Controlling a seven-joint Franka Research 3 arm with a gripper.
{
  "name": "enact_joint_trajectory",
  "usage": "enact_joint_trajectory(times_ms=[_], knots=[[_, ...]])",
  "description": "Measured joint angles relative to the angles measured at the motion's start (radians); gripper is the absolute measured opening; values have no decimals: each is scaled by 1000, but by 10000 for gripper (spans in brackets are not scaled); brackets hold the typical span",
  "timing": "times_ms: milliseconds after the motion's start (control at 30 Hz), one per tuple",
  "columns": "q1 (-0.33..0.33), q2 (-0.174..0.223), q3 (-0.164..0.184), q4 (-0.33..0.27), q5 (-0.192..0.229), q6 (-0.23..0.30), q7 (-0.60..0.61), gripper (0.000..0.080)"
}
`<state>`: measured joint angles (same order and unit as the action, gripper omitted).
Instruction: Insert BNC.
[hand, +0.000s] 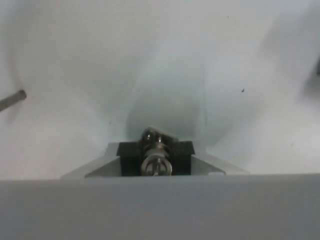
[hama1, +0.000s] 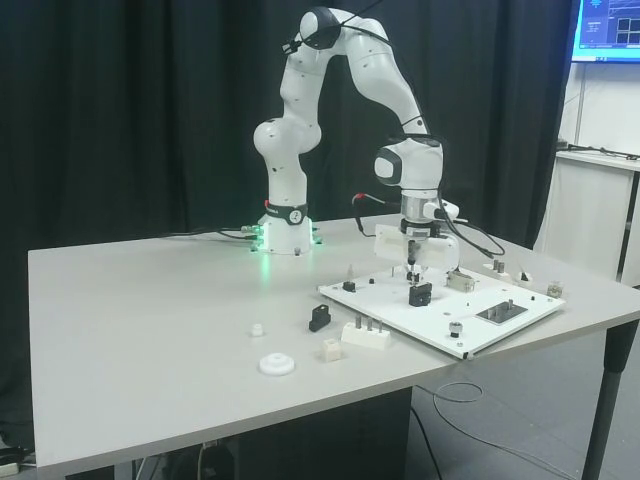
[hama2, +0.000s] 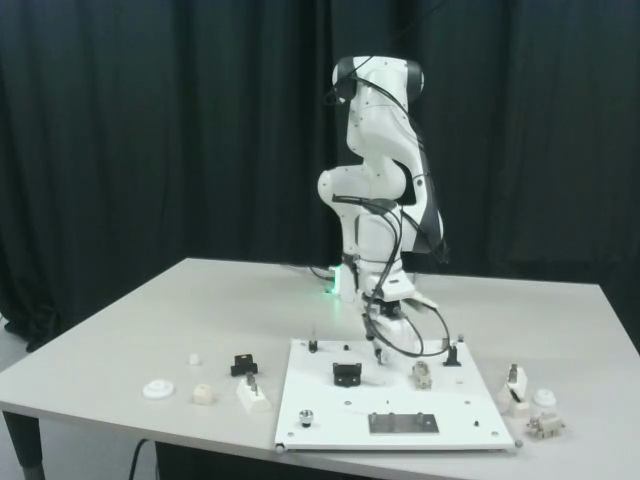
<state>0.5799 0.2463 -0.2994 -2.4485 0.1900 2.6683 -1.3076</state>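
So the big grey table (hama1: 150, 300) is set up with the white arm (hama1: 350, 70) bolted at the back, and a white board (hama1: 440, 310) is laid near the front corner. The arm is bent down over that board, with the gripper (hama1: 410, 262) hung just above a small black block (hama1: 420, 295) mounted on it.

In the wrist view a metal connector (hand: 156, 159) is seen seated in that black block (hand: 182, 157), pointing up toward the camera. That looks like the socket the BNC is meant for. Whether a plug is actually pinched in the gripper can't be told; the fingertips are hidden by the grey bar across the wrist picture, and in both room views they are too small to judge.

Judging by that, the approach and lining-up part seems mostly done, while the push down and the twist to lock are probably still left. No contact between gripper and socket can be confirmed.

Loose bits are scattered on the table beside the board: a white disc (hama1: 276, 365), a small black bracket (hama1: 318, 319), a white block with pins (hama1: 365, 334).
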Motion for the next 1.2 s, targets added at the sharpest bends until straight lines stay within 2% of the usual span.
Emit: enact_joint_trajectory(times_ms=[167, 1200], knots=[[0, 0, 0, 0, 1, -1, 44, 121], [0, 0, 1, 0, 3, -1, 517, 120]])
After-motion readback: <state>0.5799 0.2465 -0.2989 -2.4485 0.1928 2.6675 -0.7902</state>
